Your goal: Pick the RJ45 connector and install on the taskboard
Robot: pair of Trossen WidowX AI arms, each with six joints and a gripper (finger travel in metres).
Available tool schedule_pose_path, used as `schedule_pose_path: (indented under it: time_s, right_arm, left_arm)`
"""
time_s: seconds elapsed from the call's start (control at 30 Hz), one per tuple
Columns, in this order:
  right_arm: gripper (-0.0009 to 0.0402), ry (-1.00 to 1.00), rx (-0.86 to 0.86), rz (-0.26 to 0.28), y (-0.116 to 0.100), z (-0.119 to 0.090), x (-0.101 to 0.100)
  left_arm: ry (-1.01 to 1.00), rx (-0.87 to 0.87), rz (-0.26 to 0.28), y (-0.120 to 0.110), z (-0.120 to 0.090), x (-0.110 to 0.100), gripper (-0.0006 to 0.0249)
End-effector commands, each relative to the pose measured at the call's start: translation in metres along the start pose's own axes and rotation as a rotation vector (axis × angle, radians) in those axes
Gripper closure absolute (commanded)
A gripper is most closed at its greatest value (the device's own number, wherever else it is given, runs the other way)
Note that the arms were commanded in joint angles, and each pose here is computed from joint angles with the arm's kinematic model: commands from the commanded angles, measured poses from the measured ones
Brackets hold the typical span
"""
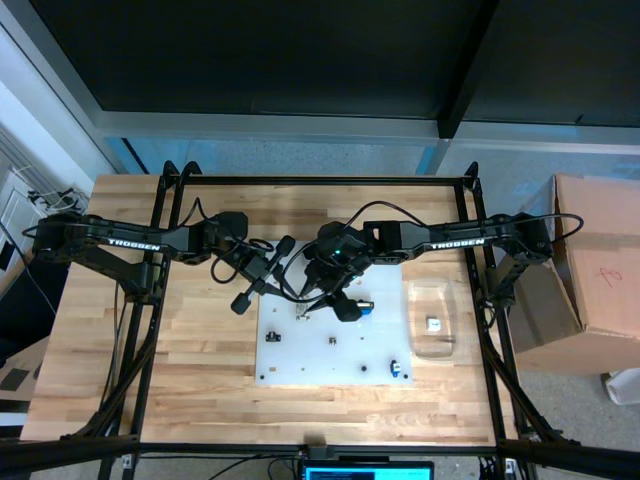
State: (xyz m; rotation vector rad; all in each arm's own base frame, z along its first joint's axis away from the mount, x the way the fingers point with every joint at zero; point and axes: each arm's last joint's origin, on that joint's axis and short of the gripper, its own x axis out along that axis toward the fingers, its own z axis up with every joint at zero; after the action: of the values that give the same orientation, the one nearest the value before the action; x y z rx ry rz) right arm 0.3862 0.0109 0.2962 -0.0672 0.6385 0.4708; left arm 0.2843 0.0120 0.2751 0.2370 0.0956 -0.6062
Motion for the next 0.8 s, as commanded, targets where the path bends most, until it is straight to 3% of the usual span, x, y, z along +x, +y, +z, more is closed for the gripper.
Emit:
schedule_pose_path:
  time_s: [0.03,0.57,0.8]
  right_arm:
    - [0.0229,-0.015,-0.005,-0.002,-0.0009,0.0014,0.002]
    - [0.023,-0.046,-0.014,0.023,-0.0032,0.0018,0.0108]
    - [0.0271,-0.048,-0.022,0.023,-0.0032,0.0019,0.0108]
  left_arm:
    - [0.022,-0.015,-0.002,0.0,-0.0026,-0.0005,0.0244]
    - [0.016,-0.002,0.019,0.0012,-0.0015,-0.0008,0.0243]
    - [0.013,0.002,0.023,0.0015,-0.001,-0.0008,0.0243]
